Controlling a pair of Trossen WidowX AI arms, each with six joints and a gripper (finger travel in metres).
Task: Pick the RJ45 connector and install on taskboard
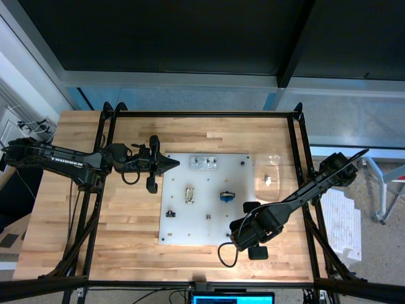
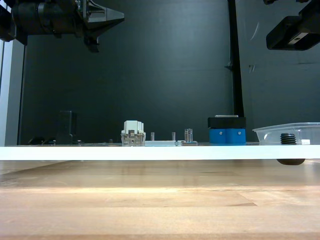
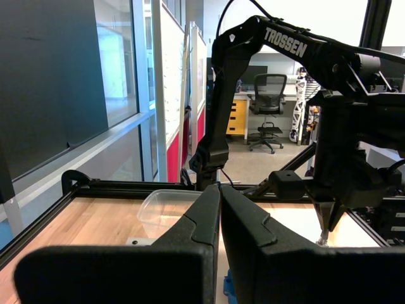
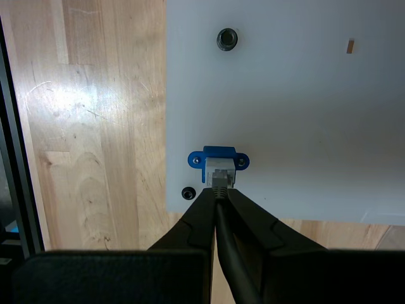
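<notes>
The white taskboard (image 1: 202,221) lies flat mid-table, with a blue fitting (image 1: 226,197) right of its centre. My right gripper (image 1: 243,235) hangs over the board's near edge, pointing down. In the right wrist view it (image 4: 219,193) is shut on a black cable just behind the grey RJ45 connector (image 4: 219,178). The connector's tip overlaps a small blue fitting with two screw ears (image 4: 218,158) by a corner of the board (image 4: 304,114). I cannot tell whether the two touch. My left gripper (image 1: 171,164) hovers above the board's far left edge, its fingers (image 3: 202,215) shut on nothing.
A clear plastic tray (image 1: 268,180) with a small part sits right of the board. On the board stand a white housing (image 2: 133,134), silver posts (image 1: 205,163) and the blue block (image 2: 226,136). Black frame rails (image 1: 302,164) border the table. A laptop (image 1: 231,297) sits at the near edge.
</notes>
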